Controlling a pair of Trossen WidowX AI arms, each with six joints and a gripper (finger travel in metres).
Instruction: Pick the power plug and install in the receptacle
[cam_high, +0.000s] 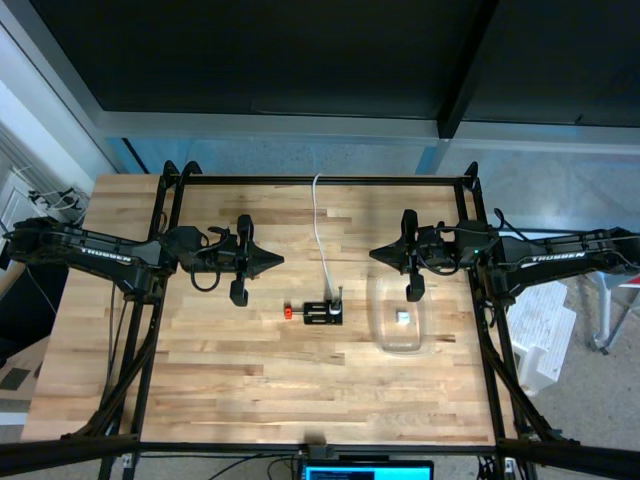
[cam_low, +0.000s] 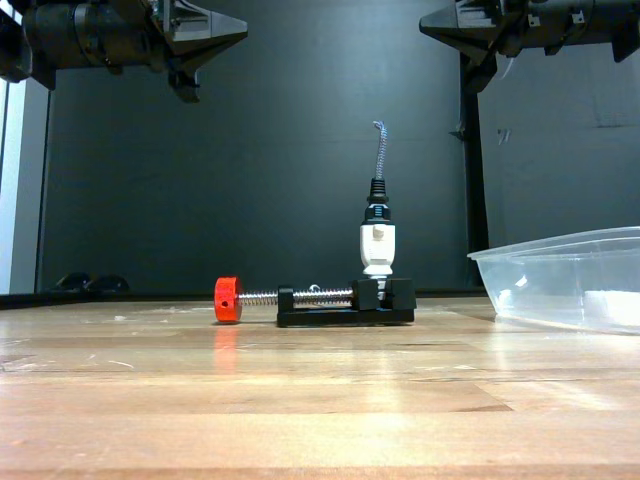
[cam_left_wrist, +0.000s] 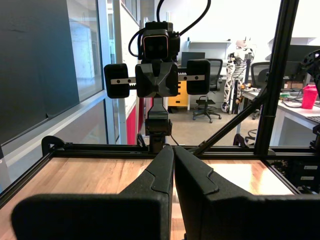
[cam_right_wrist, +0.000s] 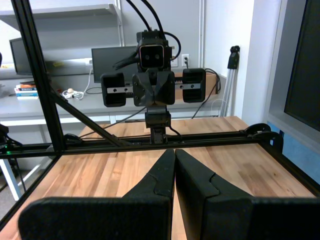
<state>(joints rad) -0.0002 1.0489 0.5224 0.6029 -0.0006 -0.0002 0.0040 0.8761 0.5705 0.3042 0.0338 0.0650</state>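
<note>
Both closed and empty, left hand and right hand high above the receptacle between them.

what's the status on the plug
Both shut, raised: left end effector at left, right end effector at right. Upright in vise: receptacle; power plug not visible. Beside vise: clear tray.

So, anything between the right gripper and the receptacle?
Nothing visible. The right gripper, shut, hangs high to the right of the receptacle, which stands in the vise; the tray lies low beside it. The left gripper, shut, hangs high opposite.
</note>
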